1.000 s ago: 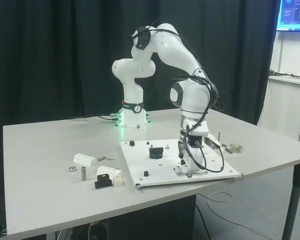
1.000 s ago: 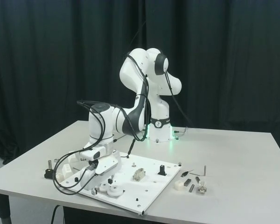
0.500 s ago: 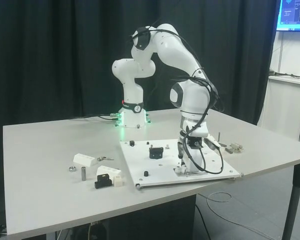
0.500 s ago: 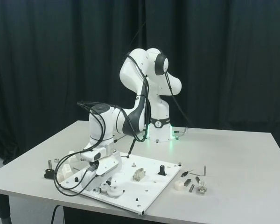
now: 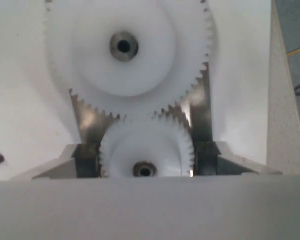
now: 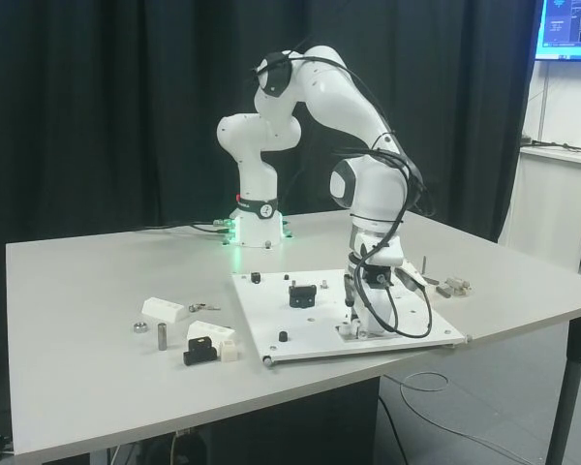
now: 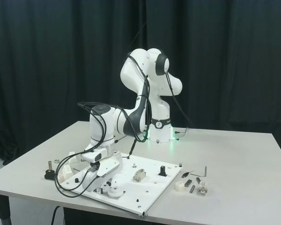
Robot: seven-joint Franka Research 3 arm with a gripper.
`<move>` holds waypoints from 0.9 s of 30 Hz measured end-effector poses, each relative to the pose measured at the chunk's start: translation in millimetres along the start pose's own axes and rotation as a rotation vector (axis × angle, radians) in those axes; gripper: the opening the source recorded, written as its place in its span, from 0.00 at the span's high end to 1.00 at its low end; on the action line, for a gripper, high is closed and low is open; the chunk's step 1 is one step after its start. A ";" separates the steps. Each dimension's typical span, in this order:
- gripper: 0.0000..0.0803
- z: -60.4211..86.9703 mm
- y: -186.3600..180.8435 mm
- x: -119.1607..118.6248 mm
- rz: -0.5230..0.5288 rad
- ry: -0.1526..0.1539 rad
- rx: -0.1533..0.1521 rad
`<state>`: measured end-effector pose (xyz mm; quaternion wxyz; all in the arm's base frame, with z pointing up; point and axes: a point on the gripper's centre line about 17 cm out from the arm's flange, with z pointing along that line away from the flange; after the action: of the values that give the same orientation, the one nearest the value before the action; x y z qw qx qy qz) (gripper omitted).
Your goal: Remove medium gear.
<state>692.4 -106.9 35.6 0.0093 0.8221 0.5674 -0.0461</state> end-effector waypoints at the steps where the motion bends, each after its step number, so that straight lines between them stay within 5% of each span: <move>1: 0.51 0.0 0.0 0.0 0.000 0.000 0.000; 14: 0.51 -4.7 -0.1 -0.6 0.001 -0.002 0.001; 27: 0.51 -43.8 -9.0 1.4 0.006 -0.009 0.020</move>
<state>687.4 -99.4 79.5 0.0039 0.8237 0.5643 -0.0553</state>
